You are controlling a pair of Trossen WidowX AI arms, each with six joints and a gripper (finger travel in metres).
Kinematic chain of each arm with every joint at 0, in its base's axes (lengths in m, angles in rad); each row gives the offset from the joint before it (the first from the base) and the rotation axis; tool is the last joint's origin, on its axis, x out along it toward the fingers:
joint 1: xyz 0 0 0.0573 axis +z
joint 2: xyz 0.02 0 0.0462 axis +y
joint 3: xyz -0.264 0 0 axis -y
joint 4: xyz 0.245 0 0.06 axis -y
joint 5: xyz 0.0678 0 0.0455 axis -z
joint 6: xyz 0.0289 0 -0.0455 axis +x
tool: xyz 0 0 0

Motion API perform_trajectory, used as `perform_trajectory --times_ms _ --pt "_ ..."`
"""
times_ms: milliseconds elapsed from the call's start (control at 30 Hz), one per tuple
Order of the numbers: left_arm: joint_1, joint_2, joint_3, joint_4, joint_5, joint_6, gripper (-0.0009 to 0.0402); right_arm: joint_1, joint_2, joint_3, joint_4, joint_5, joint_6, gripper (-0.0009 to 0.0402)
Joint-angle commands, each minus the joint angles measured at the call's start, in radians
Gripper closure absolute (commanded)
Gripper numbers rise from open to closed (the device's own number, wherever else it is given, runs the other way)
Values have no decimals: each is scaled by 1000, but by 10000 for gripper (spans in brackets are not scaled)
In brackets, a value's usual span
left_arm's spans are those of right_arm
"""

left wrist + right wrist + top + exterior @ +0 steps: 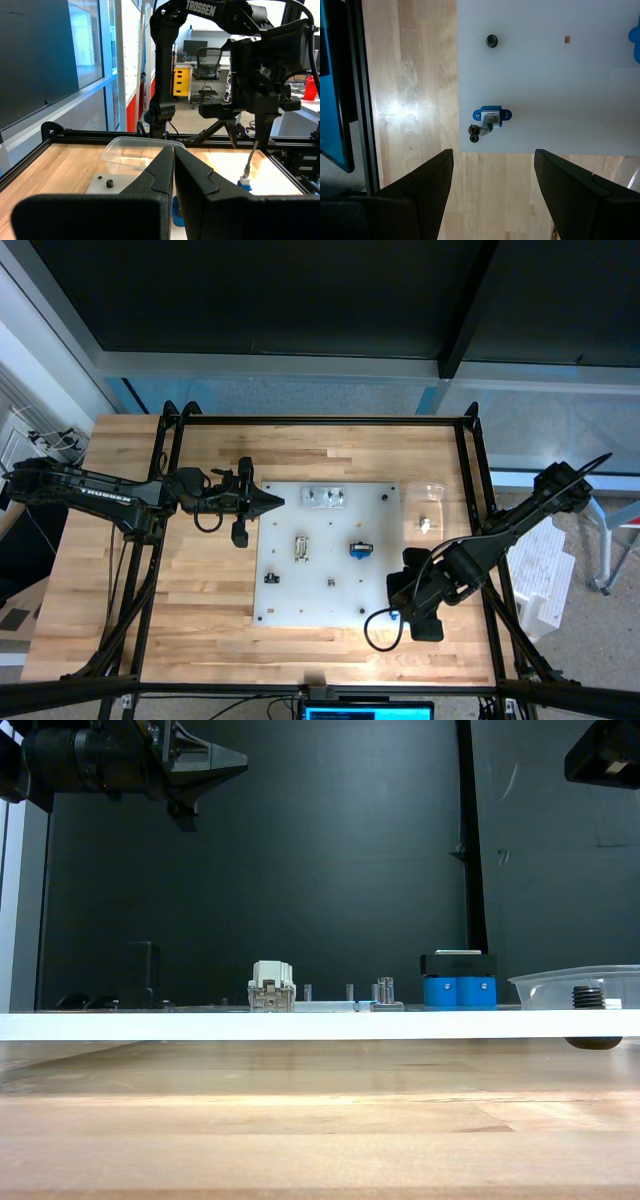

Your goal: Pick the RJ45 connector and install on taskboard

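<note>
RJ45 connector point(490, 120) sits just below and ahead of our right gripper point(493, 151). It stands in a blue socket point(506, 114) at the corner of the taskboard point(560, 80) under that gripper, with its short cable stub tilting up toward the fingers. The gripper hangs clear above it, spread wide and empty, one finger to each side. We cannot tell whether the plug is fully home. We judge it very light, stiff and smooth, with a brittle latch tab. If a grip is needed, we would pinch the flat sides of the plug body, not the thin stub. Our left gripper point(270, 502) hovers far across the board, fingers pressed together on nothing.
</note>
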Motion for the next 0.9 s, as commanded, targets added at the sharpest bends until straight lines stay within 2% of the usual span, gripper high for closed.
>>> perform_trajectory --times_ms 33,433,533,667,900 --pt "0 0 0 0 0 0 393 0 -1 2 0 0 -1 180" --pt "0 0 0 0 0 0 393 -1 -21 2 -28 4 -11 230" --pt "0 0 0 0 0 0 393 -5 -34 2 -50 18 -12 256" --pt "0 0 0 0 0 0 393 -18 -50 2 -52 19 -36 298" --pt "0 0 0 0 0 0 393 -83 -80 0 -52 24 -109 376"
